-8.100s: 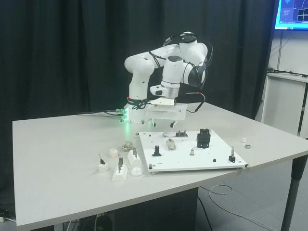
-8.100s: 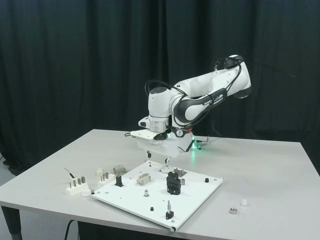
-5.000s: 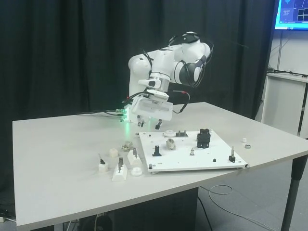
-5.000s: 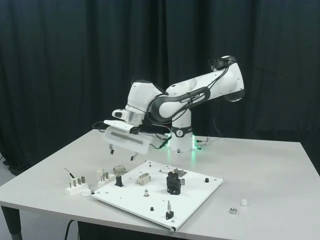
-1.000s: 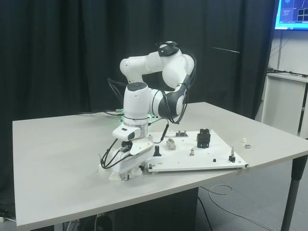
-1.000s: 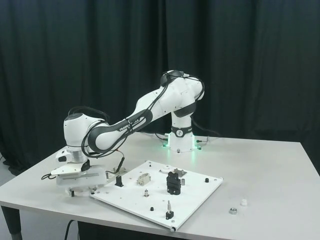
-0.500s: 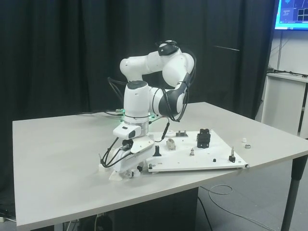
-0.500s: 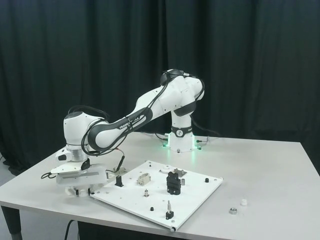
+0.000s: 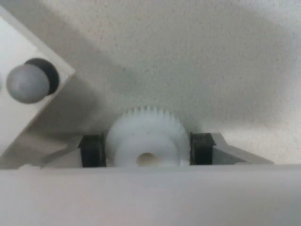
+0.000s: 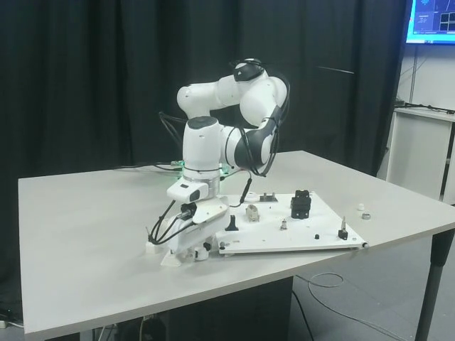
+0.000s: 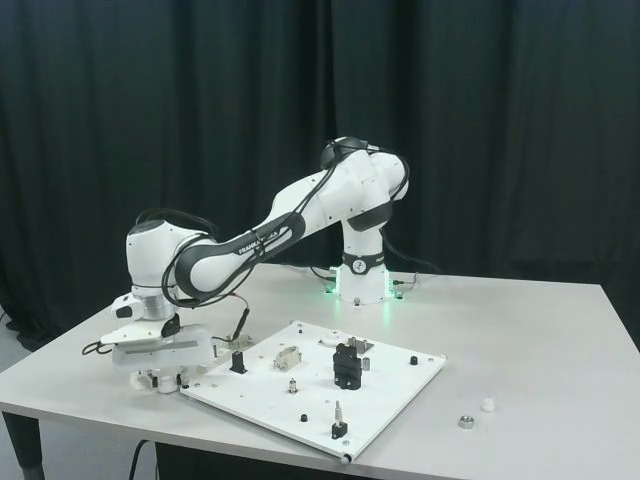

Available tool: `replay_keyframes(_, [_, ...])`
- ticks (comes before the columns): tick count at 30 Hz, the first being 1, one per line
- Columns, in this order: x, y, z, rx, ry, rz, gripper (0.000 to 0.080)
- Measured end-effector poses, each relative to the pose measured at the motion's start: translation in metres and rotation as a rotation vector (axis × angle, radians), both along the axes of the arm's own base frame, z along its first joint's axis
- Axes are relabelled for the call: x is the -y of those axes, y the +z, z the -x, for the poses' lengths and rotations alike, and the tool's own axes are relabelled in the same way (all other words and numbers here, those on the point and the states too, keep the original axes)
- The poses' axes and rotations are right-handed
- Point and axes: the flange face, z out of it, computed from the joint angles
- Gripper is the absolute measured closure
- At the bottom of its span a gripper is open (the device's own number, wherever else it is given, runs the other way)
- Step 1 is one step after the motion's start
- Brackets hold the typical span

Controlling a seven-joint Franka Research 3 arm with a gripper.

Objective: Pick medium gear.

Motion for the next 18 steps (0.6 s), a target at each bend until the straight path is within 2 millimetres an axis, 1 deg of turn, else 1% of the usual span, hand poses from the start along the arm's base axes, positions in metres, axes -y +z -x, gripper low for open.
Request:
replay_keyframes(12, [0.000,0.020,0.001,-0.013,-0.007,-0.010,0.0413])
replay_keyframes(18, [0.000,0.023,0.001,-0.011,-0.007,-0.006,0.0413])
